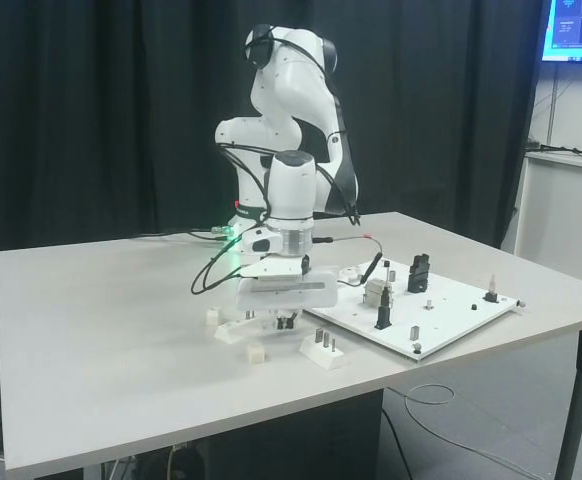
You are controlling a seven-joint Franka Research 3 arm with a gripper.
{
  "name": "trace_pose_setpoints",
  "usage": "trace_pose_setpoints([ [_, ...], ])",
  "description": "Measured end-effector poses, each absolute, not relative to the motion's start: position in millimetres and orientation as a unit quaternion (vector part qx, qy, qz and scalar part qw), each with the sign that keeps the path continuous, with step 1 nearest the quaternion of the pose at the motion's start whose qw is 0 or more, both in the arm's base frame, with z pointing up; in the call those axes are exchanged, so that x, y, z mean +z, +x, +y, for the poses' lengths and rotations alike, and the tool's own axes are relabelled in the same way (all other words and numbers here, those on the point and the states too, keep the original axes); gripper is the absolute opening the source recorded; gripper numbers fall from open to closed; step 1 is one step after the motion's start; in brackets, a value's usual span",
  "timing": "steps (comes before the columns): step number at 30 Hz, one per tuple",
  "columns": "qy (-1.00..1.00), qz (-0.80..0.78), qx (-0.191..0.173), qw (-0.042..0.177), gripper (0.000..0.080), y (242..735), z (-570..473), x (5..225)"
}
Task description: Insert BNC.
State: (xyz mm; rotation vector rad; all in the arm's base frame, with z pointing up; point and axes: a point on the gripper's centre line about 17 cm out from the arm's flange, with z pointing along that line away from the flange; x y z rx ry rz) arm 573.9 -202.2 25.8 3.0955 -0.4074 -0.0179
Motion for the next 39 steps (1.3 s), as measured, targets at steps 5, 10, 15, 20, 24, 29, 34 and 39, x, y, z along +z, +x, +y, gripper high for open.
trace_pose_setpoints([
  [5, 0.992, -0.129, -0.005, 0.008, 0.0124, 574.3, -201.8, 29.6],
  [10, 0.992, -0.128, -0.005, 0.008, 0.0124, 574.5, -201.9, 31.1],
  [15, 0.992, -0.126, -0.004, 0.008, 0.0124, 574.7, -202.3, 31.9],
  [20, 0.992, -0.124, -0.004, 0.008, 0.0124, 574.7, -202.8, 32.5],
  [24, 0.992, -0.123, -0.004, 0.008, 0.0124, 574.8, -203.4, 32.9],
  [29, 0.993, -0.117, -0.003, 0.009, 0.0124, 575.0, -204.9, 33.7],
  [34, 0.994, -0.113, -0.002, 0.009, 0.0124, 575.4, -206.9, 34.6],
  [39, 0.994, -0.112, -0.002, 0.010, 0.0124, 575.8, -208.2, 35.3],
])
